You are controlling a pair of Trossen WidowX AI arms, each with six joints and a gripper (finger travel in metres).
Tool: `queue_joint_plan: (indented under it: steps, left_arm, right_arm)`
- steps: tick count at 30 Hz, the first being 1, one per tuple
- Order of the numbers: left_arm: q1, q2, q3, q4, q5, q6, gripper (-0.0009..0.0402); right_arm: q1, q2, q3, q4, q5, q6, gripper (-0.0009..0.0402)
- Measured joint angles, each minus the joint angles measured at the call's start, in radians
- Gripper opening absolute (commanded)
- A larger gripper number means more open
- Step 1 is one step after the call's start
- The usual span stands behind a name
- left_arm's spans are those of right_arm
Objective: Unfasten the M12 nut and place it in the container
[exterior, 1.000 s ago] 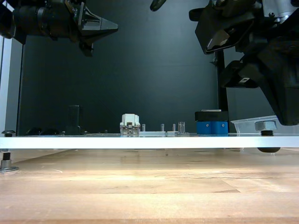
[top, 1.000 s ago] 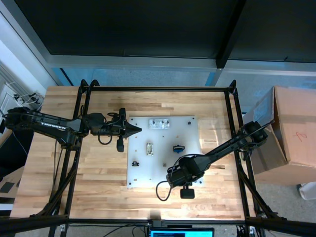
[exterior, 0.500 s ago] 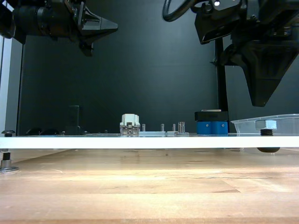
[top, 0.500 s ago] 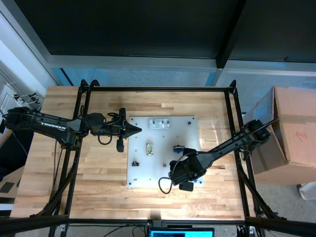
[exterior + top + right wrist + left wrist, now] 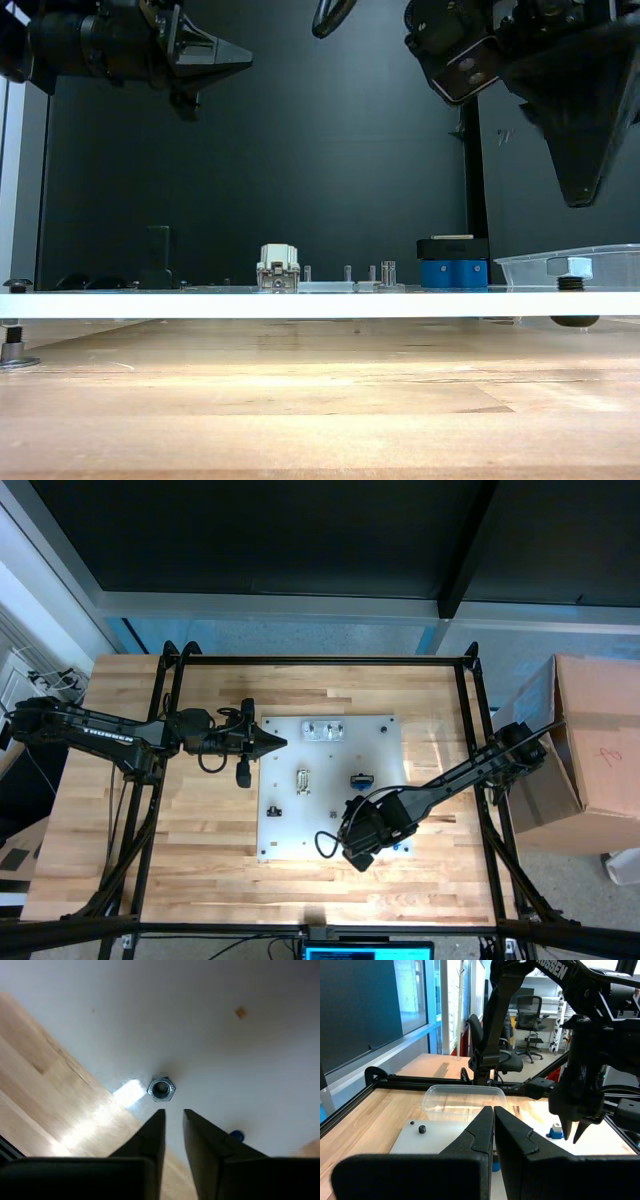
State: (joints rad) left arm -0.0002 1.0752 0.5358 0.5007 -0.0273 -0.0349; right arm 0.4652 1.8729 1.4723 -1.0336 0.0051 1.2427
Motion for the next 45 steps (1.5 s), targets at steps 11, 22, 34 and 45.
queue_joint_plan:
  steps: [11,22,34,45]
  left_arm:
    - [0.0,0.0,0.0,-0.002,0.0,0.0,0.0]
    - [0.0,0.0,0.0,-0.002,0.0,0.0,0.0]
    - [0.0,0.0,0.0,-0.002,0.0,0.0,0.0]
    - [0.0,0.0,0.0,-0.002,0.0,0.0,0.0]
  right_arm:
    - [-0.005,0.004,-0.047,0.062,0.012,0.219,0.0252]
    - [-0.006,0.079,-0.049,0.122,-0.002,0.227,0.0226]
    - [-0.011,0.083,-0.049,0.123,-0.006,0.219,0.0064]
    - [-0.012,0.082,-0.049,0.122,-0.035,-0.243,0.0013]
